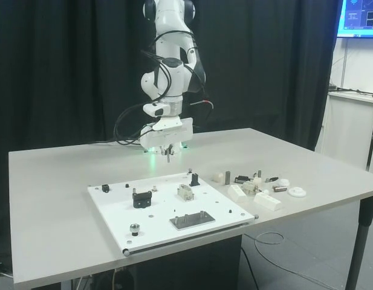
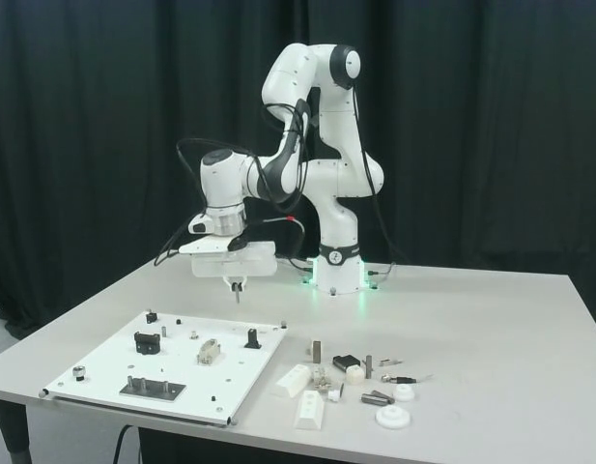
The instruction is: Place round peg 2.
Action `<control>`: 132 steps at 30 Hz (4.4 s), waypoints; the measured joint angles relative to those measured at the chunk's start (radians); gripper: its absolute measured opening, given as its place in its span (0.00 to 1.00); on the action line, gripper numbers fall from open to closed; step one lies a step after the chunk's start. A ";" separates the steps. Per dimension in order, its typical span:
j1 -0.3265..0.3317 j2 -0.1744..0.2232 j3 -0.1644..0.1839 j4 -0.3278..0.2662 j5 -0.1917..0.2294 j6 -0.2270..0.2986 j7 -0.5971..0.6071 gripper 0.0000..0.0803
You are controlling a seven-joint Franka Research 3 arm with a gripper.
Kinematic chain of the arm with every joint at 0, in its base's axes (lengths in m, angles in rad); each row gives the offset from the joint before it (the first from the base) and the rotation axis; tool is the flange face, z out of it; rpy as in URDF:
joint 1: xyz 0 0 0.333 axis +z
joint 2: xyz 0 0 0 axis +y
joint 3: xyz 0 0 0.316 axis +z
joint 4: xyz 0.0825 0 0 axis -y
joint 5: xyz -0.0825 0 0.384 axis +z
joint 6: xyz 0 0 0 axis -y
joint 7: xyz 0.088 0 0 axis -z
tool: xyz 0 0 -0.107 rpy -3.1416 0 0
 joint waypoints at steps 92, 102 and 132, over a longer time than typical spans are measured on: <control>0.100 -0.041 0.026 0.013 -0.023 -0.021 0.047 0.09; 0.169 -0.055 0.049 0.012 -0.006 -0.025 0.129 0.09; 0.349 -0.007 0.141 0.033 -0.003 0.072 0.408 0.09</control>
